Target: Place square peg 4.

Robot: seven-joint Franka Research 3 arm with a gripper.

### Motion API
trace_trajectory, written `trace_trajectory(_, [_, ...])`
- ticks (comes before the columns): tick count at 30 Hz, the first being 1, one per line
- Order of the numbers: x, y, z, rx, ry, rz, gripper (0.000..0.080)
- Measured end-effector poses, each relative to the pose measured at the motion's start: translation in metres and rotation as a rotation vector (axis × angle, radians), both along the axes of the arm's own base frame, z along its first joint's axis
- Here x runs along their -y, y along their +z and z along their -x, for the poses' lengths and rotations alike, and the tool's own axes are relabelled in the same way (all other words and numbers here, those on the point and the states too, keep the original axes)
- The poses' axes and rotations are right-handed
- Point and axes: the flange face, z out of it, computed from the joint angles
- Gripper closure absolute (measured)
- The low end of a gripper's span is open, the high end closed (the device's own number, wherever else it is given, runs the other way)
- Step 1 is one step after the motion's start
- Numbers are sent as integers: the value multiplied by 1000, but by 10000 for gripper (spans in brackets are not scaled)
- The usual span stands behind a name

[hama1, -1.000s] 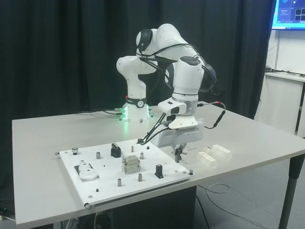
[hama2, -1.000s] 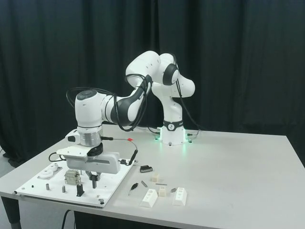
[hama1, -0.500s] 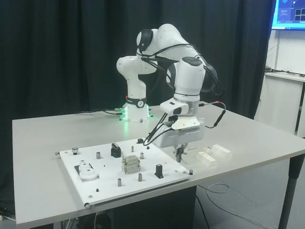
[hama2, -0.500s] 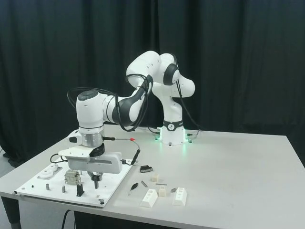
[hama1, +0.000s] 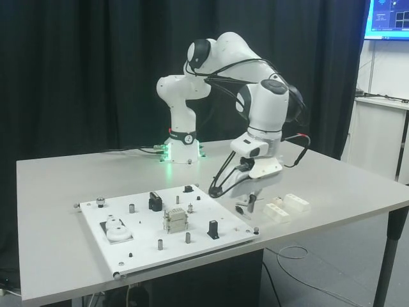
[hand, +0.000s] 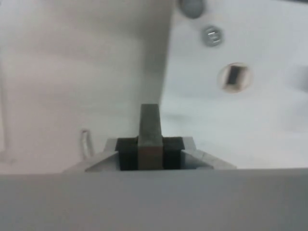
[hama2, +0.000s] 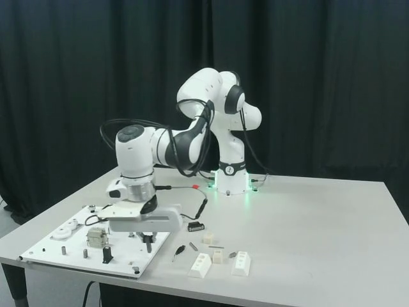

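The gripper [hand: 151,144] is clamping a short grey square peg [hand: 150,129] between its two black fingers [hand: 127,153], with the peg pointing downward. In the wrist view, the peg is hanging right over the edge of the white board [hand: 240,120], where the board meets the grey table [hand: 82,72]. On the board near that edge, a small rectangular socket [hand: 234,77] in a round seat and a screw head [hand: 211,36] are showing. In the first room view, the gripper [hama1: 249,206] is hovering just above the board's [hama1: 166,227] corner nearest the white blocks [hama1: 286,206] lying on the table. The white arm [hama1: 265,109] is reaching forward and down from its base [hama1: 182,144], which is glowing green. Pegs, gears and a black connector are standing elsewhere on the board.
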Motion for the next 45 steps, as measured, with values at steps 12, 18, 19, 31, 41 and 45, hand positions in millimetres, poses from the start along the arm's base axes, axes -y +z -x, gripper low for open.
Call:
trace_trajectory(12, [-35,-11,10,-83,50,-1,707])
trace_trajectory(18, [-50,-20,19,-117,65,-4,707])
trace_trajectory(19, [-52,-22,21,-122,67,-4,707])
trace_trajectory(31, [-72,-39,41,-134,71,10,707])
trace_trajectory(41, [-83,-44,57,-114,73,15,707])
trace_trajectory(45, [-86,-44,63,-107,73,18,707])
